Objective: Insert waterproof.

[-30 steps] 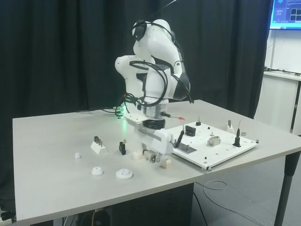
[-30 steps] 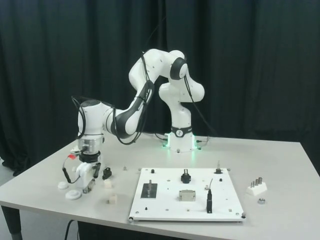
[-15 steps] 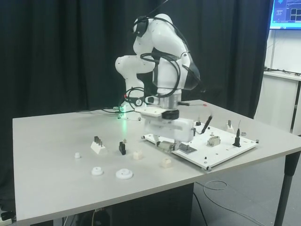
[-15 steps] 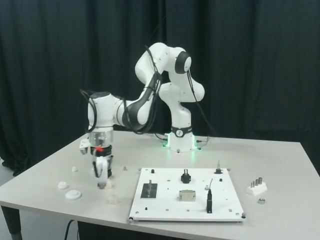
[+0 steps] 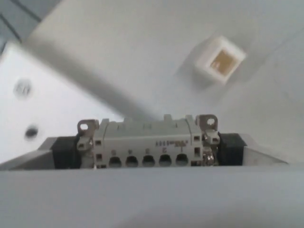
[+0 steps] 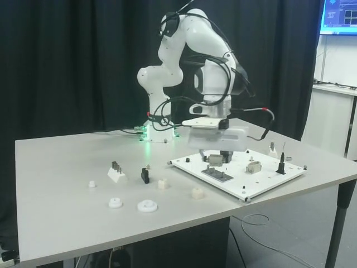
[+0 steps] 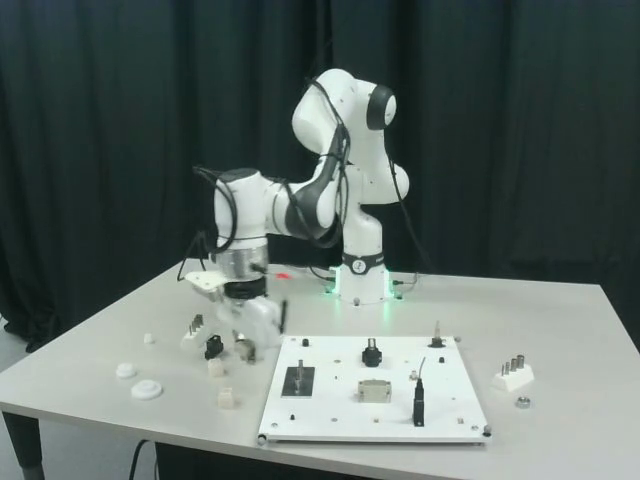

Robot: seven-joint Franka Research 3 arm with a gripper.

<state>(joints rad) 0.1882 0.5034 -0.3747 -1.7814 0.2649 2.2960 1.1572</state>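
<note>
I am looking down past the fingertips in the wrist view, where the gripper [image 5: 148, 156] is clamped on the waterproof connector [image 5: 148, 145], its black pads pressing the two short ends so the row of five sockets faces the camera across the lower middle of the frame. I judge that end-on hold is keeping the long body level and its mating face free for pushing down into a seat. Tiny print is running along the connector above the sockets, but I cannot read it. Beyond it, at the upper right of that frame, a small white square block [image 5: 220, 59] is lying on the grey table [image 5: 142, 38], and the white assembly board [image 5: 28, 104] is showing at the left. In the first room view the gripper [image 6: 216, 158] is hanging just over the board [image 6: 268, 178] at frame centre, near a grey plate [image 6: 218, 175], so I reckon I am carrying the part toward its socket, not yet inserting it
</note>
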